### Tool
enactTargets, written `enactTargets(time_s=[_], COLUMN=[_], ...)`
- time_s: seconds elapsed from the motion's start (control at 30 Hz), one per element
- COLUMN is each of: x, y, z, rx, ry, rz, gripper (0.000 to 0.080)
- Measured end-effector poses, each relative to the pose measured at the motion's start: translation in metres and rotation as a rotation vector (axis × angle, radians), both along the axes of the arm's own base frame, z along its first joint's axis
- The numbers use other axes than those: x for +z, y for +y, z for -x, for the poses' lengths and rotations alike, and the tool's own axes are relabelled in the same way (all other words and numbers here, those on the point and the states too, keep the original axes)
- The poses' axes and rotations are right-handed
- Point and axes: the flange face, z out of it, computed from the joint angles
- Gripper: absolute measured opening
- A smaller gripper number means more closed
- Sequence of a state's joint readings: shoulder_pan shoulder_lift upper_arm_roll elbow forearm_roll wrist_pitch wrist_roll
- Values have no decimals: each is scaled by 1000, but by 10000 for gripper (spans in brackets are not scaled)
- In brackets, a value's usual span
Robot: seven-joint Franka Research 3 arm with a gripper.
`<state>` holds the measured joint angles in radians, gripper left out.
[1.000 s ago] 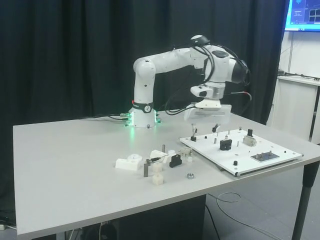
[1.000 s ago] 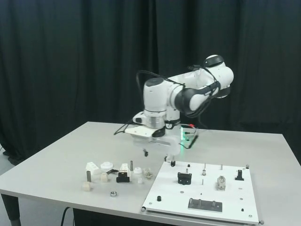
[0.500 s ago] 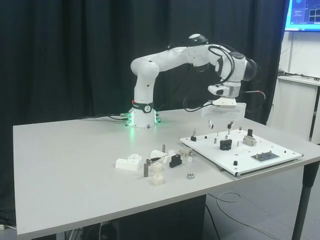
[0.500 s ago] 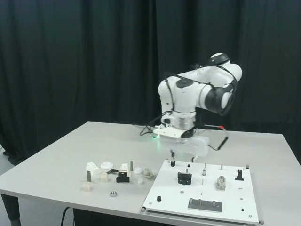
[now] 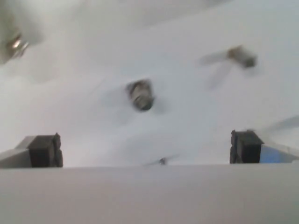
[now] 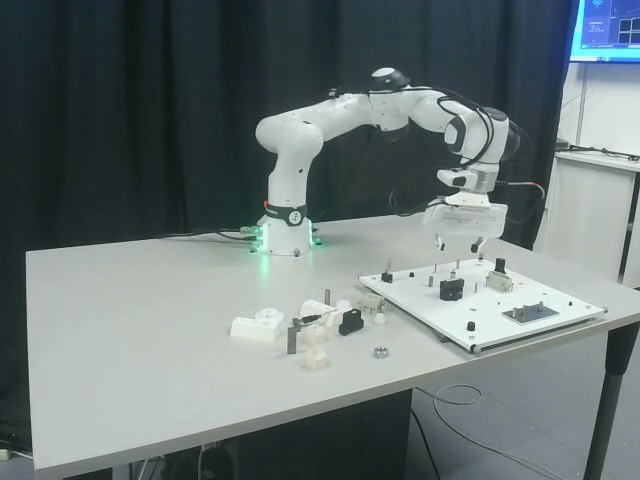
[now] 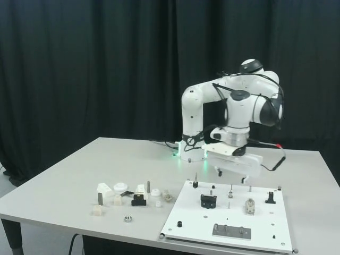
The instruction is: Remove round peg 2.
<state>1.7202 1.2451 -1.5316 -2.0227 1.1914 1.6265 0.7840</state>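
Fingers (image 5: 145,149) spread apart (blunt black tips) above the flat white board (image 5: 187,121).

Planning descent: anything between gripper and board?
Nothing. In the second room view the gripper hangs open above the board's far edge; the wrist view shows only a peg standing on it.

You see a white arm (image 6: 330,110) with rounded joint housings | black bands at its joints | black cables looped along the wrist | green light glowing at its base (image 6: 284,238) | black fingertip pads (image 5: 44,150).
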Motion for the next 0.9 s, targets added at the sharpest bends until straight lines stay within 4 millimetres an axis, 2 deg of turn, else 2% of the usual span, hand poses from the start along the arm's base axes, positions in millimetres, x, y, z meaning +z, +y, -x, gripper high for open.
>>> enactTargets(time_s=[0.23,0.43,0.9], x=[-7,-13,-24], y=[30,48,58], z=[23,40,65], rx=[-22,-61,-161], ry=[-23,-52,-90], rz=[23,34,12], gripper=[800,800,800])
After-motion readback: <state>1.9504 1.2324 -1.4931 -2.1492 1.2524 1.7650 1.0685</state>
